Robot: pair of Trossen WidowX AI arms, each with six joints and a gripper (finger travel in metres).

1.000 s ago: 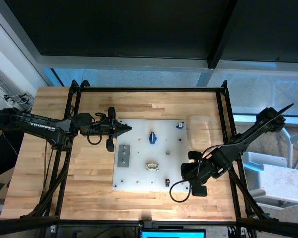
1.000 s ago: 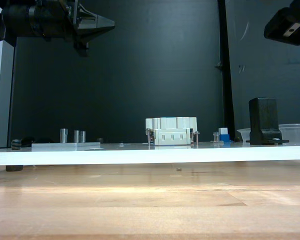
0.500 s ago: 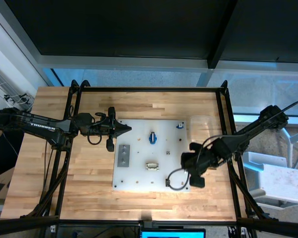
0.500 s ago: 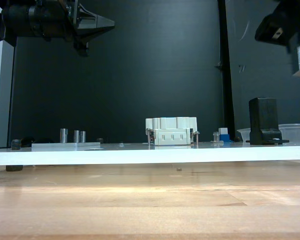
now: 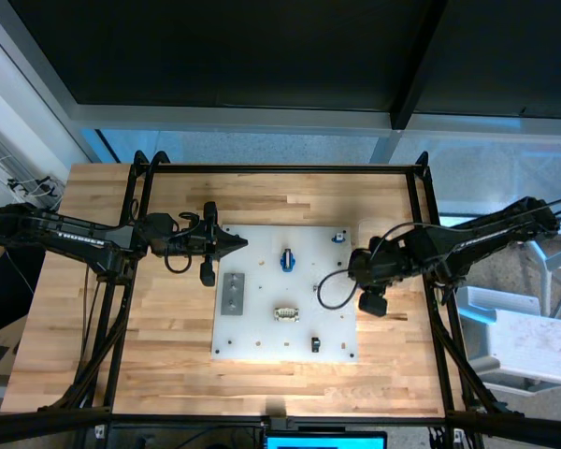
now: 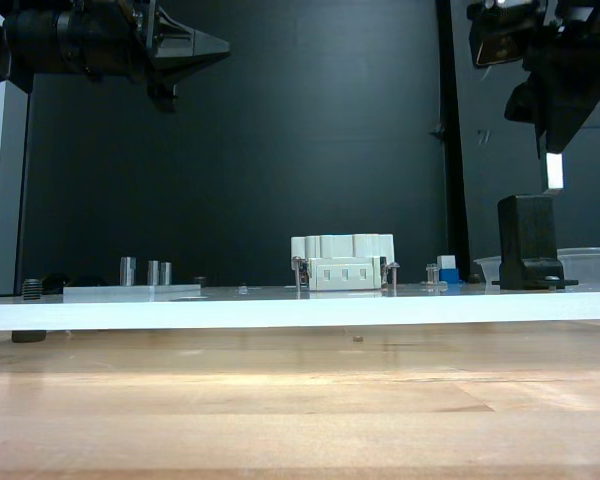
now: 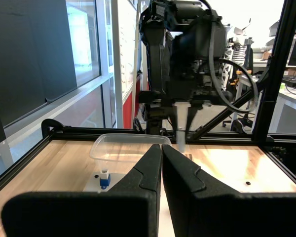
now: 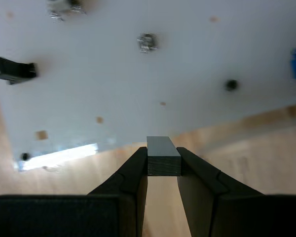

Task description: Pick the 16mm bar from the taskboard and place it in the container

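Note:
My right gripper point(image 8: 163, 159) is shut on the 16mm bar point(image 8: 162, 148), a short grey metal piece held upright between its fingers. It hangs in the air over the right edge of the white taskboard point(image 5: 262, 332). In the low view the bar point(image 6: 554, 170) points down from the right gripper point(image 6: 552, 125), well above the board. The clear container point(image 5: 379, 238) sits just behind that gripper point(image 5: 355, 268) on the table. My left gripper point(image 5: 234, 242) hovers shut over the board's back left corner, holding nothing.
On the board stand a grey block with holes point(image 5: 232, 292), a blue piece point(image 5: 287, 259), a white connector point(image 5: 285, 314) and a small black part point(image 5: 315, 343). A black frame rail point(image 5: 428, 243) runs close to the right of the container.
The right arm has carried the bar from the board's front right corner toward the back, close to the container. The left arm has not moved.

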